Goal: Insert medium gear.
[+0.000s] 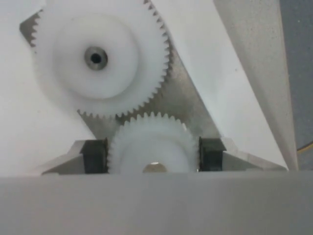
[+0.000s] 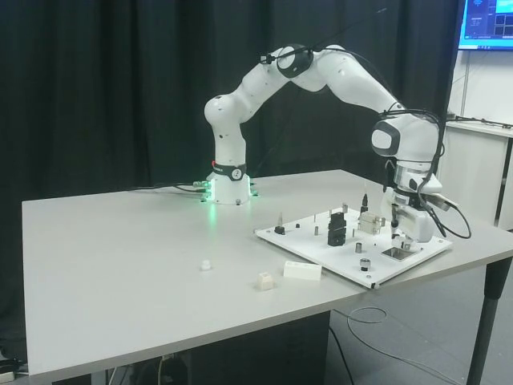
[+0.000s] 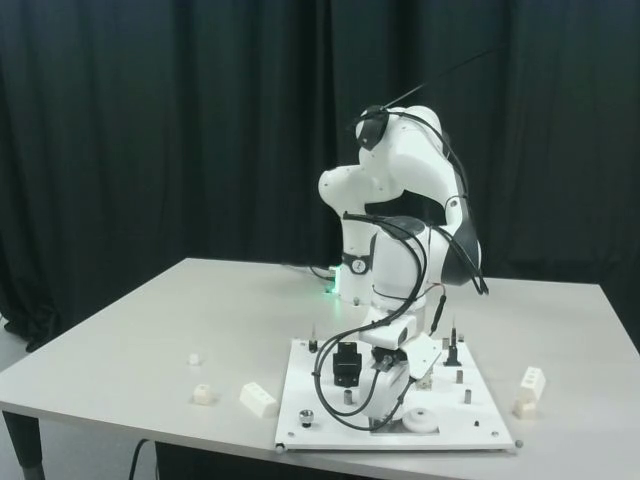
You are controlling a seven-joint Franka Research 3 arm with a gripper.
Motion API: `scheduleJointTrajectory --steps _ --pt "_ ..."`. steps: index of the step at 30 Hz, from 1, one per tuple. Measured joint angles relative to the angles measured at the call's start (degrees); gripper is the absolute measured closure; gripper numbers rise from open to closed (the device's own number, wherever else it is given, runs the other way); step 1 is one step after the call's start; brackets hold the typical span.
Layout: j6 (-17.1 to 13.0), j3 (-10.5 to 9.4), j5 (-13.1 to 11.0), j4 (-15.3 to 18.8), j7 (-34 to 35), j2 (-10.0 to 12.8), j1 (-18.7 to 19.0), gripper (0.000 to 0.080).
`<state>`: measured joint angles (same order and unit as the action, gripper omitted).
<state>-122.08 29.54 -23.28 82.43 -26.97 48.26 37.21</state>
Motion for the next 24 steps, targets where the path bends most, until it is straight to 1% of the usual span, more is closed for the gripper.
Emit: scheduleJointTrajectory --steps 11,24 --pt "-0.14 0.00 0.00 0.04 -0.06 0.00 0.00 0.0407" --pt "-1.32 -0.35 0.00 0.43 -0.16 0.22 -0.08 0.0407"
